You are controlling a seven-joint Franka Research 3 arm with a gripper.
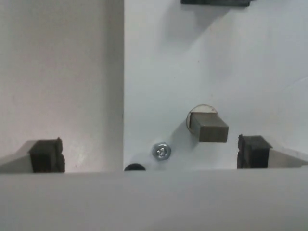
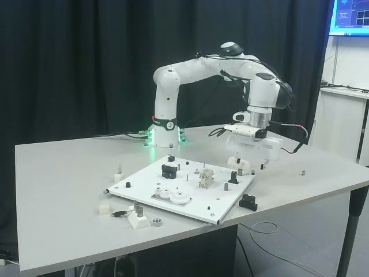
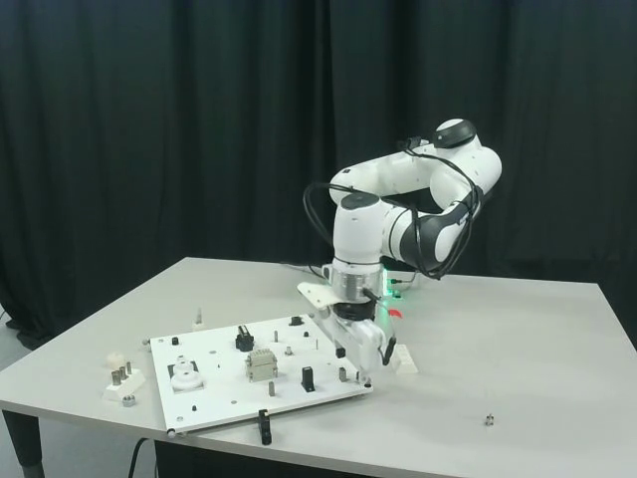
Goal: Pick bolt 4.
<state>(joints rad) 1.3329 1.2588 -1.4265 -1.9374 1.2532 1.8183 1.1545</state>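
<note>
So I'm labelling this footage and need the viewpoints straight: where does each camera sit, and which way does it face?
Wrist view: on the arm's wrist, looking down past both fingertips of the open gripper at the white board and a bolt.
First room view: off one table corner, facing the whole arm against the black curtain.
Second room view: from another side of the table, facing the arm too.
Both room views share arm, board and table.
</note>
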